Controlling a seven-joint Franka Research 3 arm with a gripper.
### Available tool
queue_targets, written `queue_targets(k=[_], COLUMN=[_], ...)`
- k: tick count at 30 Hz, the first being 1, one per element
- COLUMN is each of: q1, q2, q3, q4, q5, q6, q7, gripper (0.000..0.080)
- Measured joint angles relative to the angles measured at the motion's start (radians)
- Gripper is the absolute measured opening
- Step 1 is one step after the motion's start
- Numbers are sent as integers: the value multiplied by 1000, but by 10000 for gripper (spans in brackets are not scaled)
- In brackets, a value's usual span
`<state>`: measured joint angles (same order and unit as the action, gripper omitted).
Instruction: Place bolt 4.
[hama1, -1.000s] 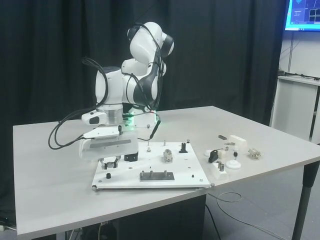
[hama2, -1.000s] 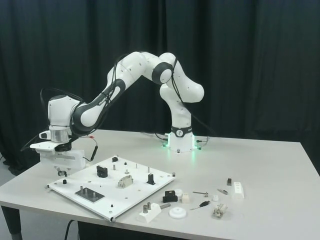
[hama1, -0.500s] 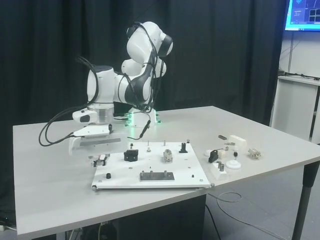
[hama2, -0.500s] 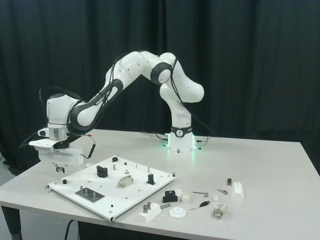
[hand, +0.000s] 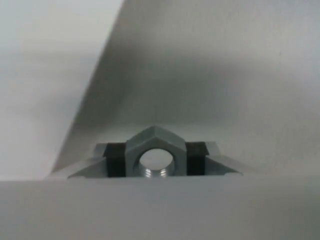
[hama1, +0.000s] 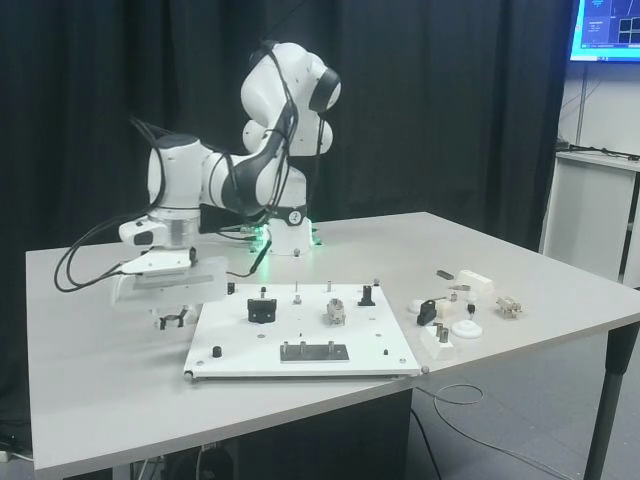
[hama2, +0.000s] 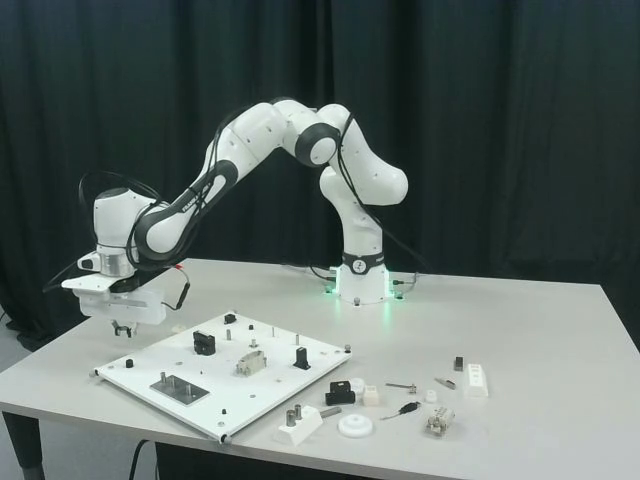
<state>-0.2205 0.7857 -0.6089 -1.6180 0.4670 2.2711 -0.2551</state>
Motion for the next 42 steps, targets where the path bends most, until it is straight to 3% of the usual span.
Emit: queue_targets(k=[20, 33, 34, 38, 39, 42], q1=[-17, -16, -16, -15, -14, -14], q2=[-17, -28, -30, -38, -40, -46], q3=[0, 0, 0, 0, 0, 0], q4=[-127, -158, -158, -160, -160, -161], q5=[151, 199, 199, 199, 199, 199], q6=[74, 103, 103, 103, 103, 103], q7=[-262, -351, -352, -356, -356, -356], gripper=[230, 230, 461, 461, 707, 707])
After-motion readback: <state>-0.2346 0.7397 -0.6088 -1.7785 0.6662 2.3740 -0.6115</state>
